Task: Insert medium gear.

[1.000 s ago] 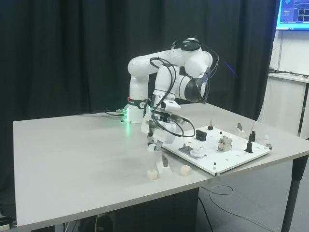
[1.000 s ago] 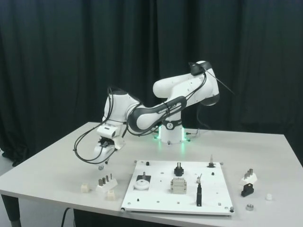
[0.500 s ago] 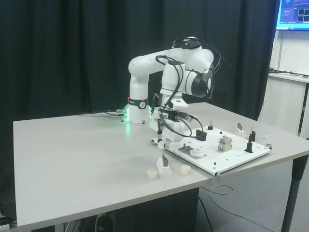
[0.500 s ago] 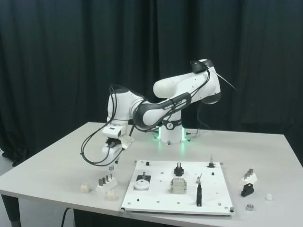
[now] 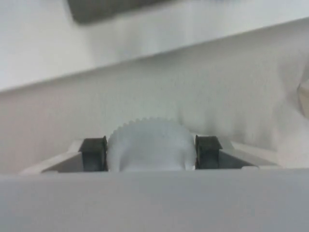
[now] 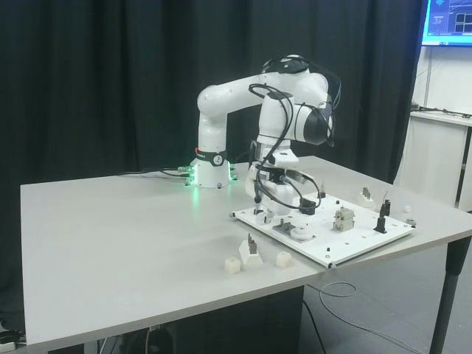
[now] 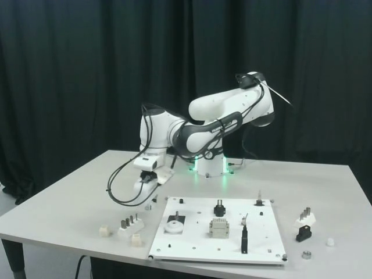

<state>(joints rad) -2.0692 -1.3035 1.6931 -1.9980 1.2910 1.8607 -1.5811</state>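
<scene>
Gripper (image 5: 150, 153) clamping white gear (image 5: 150, 145), no legible writing

1 board (image 7: 221, 249), perhaps 2 gears (image 5: 150, 145)

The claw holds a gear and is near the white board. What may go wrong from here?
1. The gear is held only at its rim between the two fingers, so it may tilt or slip when pressed down.
2. The claw hangs low by the board edge; it might strike the edge while crossing.
3. A large gear already sits on the board; teeth may jam against it.
</scene>
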